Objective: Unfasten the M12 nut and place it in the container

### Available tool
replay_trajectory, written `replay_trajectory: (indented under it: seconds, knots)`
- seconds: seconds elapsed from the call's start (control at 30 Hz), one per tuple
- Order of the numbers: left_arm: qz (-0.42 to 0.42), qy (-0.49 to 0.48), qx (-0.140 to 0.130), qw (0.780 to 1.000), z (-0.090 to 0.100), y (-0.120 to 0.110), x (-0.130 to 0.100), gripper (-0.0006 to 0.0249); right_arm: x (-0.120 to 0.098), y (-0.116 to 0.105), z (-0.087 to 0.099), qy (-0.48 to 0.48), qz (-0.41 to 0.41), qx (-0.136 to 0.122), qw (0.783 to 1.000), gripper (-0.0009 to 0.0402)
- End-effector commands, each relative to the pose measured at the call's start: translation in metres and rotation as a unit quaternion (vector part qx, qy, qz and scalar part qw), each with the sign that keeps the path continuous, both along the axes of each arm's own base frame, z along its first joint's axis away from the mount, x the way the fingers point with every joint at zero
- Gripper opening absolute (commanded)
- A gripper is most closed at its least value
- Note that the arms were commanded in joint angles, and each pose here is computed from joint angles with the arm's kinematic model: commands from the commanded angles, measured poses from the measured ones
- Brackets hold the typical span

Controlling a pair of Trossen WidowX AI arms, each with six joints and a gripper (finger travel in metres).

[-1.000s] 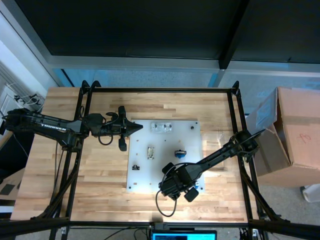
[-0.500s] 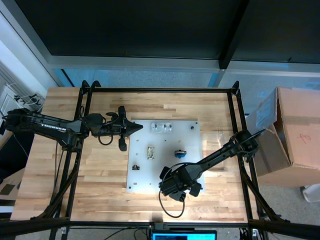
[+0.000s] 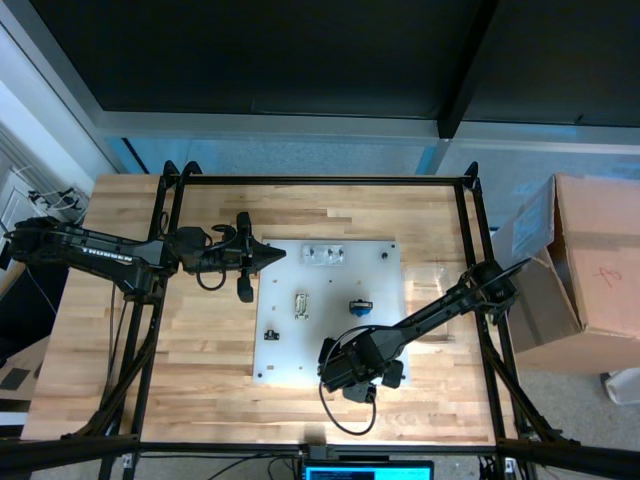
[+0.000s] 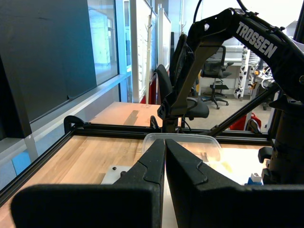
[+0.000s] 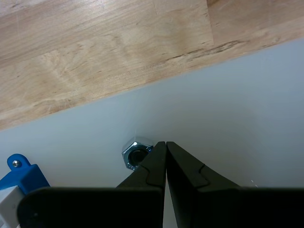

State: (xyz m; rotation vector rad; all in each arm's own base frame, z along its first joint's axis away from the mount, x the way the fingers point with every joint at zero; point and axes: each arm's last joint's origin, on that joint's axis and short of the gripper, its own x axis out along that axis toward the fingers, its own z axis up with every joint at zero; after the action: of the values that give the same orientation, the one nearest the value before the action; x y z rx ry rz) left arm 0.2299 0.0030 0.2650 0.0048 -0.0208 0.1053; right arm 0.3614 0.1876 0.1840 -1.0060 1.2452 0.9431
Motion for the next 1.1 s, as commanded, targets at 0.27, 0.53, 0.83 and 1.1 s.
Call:
replay_trajectory:
  seconds: [0.27,0.53,0.83,1.1]
  knots:
    - [0.000,0.000,0.000,1.000,0.000,0.000,0.000,0.0000,-0.005,-0.006,0.017,-0.006,-0.129,0.011,0.992,0.0000]
    - [0.000,0.000,0.000,1.000,0.000,0.000,0.000,0.0000,-0.024,-0.012,0.051,0.001,-0.385,0.038,0.922,0.0000]
    - [0.000,0.000,0.000,1.000,0.000,0.000,0.000,0.0000,-0.046,-0.010,0.085,-0.029,-0.568,0.073,0.819,0.0000]
    - [0.000,0.000,0.000,1.000,0.000,0.000,0.000,0.0000,-0.052,-0.008,0.088,-0.025,-0.596,0.071,0.800,0.0000]
